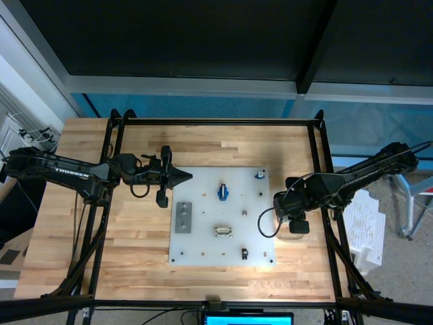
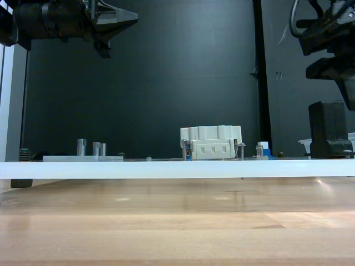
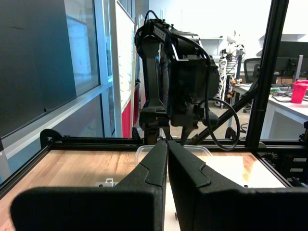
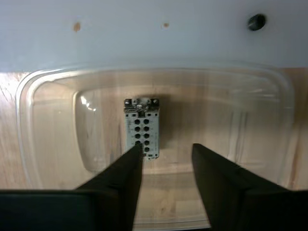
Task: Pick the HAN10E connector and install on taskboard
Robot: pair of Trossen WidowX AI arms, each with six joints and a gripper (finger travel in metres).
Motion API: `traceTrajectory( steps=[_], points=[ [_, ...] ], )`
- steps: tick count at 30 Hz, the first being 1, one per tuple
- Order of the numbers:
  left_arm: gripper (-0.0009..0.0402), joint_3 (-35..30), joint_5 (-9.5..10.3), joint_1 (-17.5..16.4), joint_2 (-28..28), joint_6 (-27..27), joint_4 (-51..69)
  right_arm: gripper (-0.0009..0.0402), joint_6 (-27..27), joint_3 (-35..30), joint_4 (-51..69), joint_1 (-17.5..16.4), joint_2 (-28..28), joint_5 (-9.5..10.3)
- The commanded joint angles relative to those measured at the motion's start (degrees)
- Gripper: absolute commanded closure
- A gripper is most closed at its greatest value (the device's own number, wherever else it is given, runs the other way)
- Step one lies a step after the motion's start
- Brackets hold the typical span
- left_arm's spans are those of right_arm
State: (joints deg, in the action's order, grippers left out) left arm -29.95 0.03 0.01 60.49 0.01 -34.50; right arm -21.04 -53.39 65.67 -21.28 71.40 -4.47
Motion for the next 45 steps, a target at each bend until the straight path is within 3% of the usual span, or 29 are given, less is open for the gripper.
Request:
traceTrajectory(
  steps=[1, 8, 18, 45],
  points=[
    [0.0392, 0.0, -0.02, 0.0, 0.0, 0.0, 0.0, 0.0194, -1.1, 1.2, -1.7, -1.2, 0.2, 0.00],
    [0.0392, 0.0, -0.02, 0.0, 0.0, 0.0, 0.0, 0.0124, -2.3, 2.4, -2.4, -2.4, 0.4, -0.04],
    [0.0392, 0.0, -0.02, 0.0, 0.0, 0.0, 0.0, 0.0094, -4.2, 5.5, -5.9, -3.2, 0.4, -0.09],
    [0.0392, 0.0, -0.02, 0.0, 0.0, 0.0, 0.0, 0.0089, -2.3, 13.4, -16.4, -3.8, 3.4, -0.26]
  ],
)
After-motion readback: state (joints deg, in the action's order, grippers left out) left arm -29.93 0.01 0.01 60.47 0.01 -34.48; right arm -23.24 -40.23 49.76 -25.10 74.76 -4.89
